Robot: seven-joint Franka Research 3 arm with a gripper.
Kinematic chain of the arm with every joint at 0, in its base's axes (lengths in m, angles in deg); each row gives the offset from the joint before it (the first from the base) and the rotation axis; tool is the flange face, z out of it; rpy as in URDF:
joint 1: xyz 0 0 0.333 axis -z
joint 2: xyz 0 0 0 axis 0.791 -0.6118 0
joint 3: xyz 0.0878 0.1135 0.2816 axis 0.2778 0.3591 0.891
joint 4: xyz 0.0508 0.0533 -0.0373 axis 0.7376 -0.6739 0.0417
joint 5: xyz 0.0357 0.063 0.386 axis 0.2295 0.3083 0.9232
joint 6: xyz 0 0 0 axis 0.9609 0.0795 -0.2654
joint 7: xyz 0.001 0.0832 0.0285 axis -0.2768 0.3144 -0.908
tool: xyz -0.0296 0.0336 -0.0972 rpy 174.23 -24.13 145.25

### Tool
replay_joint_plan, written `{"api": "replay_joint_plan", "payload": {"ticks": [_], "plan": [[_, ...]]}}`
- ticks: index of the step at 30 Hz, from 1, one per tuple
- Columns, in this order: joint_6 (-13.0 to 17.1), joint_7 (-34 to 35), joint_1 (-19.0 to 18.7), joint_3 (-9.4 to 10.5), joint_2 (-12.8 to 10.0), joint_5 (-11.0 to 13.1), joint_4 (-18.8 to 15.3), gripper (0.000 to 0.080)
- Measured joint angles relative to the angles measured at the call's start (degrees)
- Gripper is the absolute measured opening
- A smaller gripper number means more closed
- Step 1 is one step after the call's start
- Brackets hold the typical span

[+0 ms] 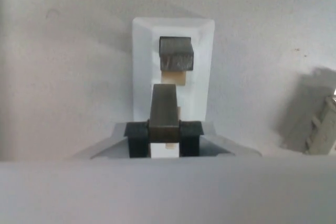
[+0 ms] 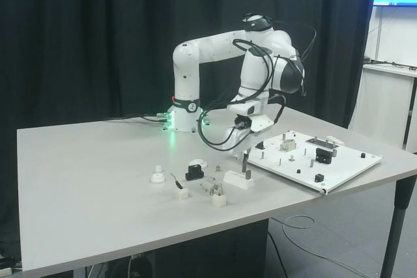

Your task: Insert square peg 3.

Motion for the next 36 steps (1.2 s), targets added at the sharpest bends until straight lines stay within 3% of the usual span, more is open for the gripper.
{"api": "replay_joint_plan", "payload": {"ticks": [12, 36], "plan": [[0.0, 0.0, -1.3, -1.26, 0.3, 0.0, -1.1, 0.0111], [0.0, 1.3, -1.8, -1.80, 0.4, 0.0, -1.1, 0.0111]]}}
